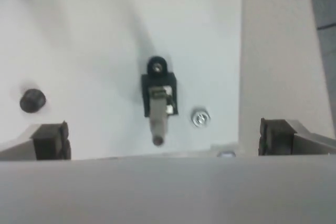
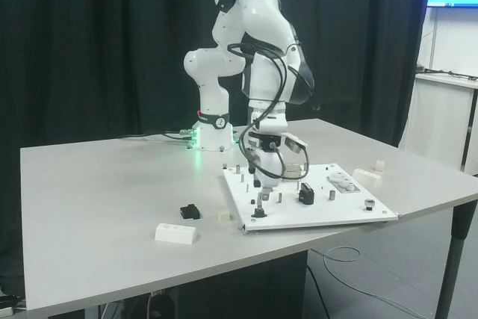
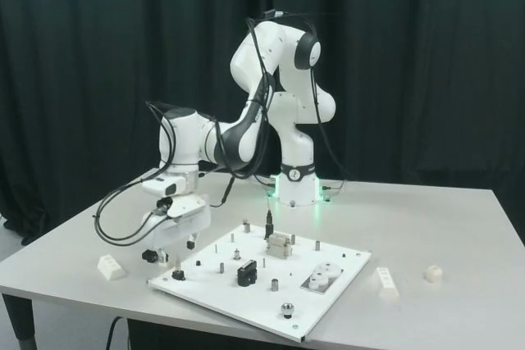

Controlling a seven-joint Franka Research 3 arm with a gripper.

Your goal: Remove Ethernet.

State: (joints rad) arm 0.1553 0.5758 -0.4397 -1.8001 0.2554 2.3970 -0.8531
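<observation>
The Ethernet plug point(image 1: 157, 115) is a short grey stub standing in a small black socket point(image 1: 159, 94) on the white board point(image 1: 94, 35). My gripper point(image 1: 163, 139) hangs open above it, black fingertips point(image 1: 51, 140) spread wide on either side and touching nothing. In the first room view the gripper point(image 2: 258, 182) hovers over the plug point(image 2: 259, 209) at the board's point(image 2: 321, 218) near left corner. The second room view shows the gripper point(image 3: 170, 256) just above that corner, where the plug point(image 3: 177, 271) stands.
On the board are a black knob point(image 1: 32, 100), a screw point(image 1: 200, 118), several pegs and a black part point(image 2: 305, 194). Off the board lie a black block point(image 2: 190, 211), a white block point(image 2: 176, 233) and white pieces point(image 2: 366, 175) to the right.
</observation>
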